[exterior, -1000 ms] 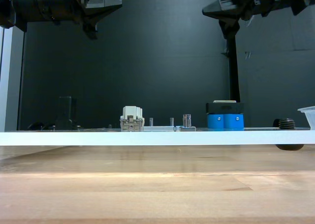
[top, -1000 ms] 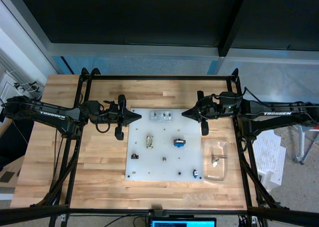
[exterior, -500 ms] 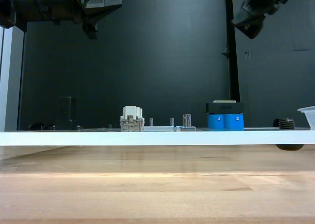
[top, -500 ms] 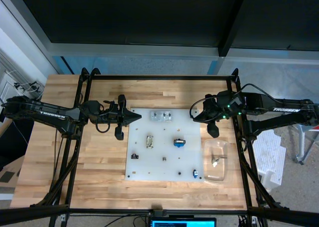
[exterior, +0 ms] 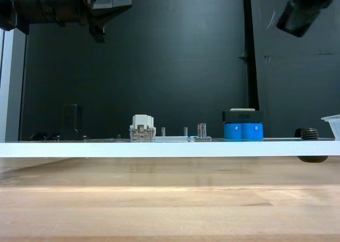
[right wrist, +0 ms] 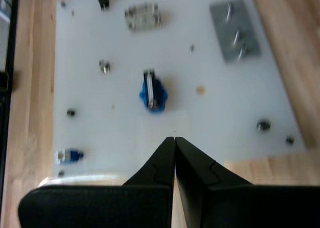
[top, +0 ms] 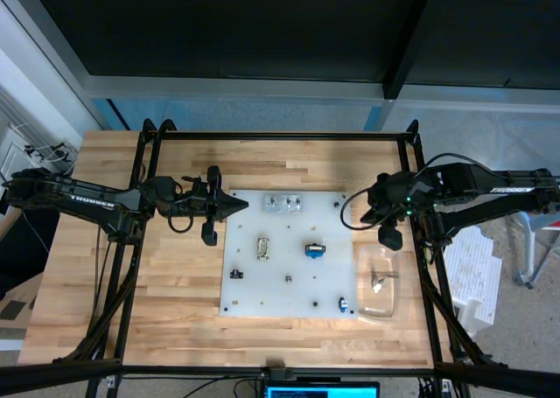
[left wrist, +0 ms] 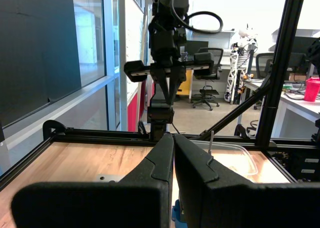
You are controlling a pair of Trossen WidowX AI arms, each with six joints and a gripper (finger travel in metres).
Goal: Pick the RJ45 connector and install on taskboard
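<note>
The right claw is clenched with nothing between its tips. It hangs high and tilts down toward the taskboard, above the board's right edge and just beyond the far end of the clear tray. In its wrist view the closed tips lie over the line where the white plate meets the wood, with a blue fitting further along the board.

The left claw is clenched too, also empty. It is held level and high above the board's far-left corner and points inward.

The RJ45 connector lies inside the tray as a small pale speck. The tray rests on the wooden surface just beside the board's right edge, and the connector is well apart from both claws.
</note>
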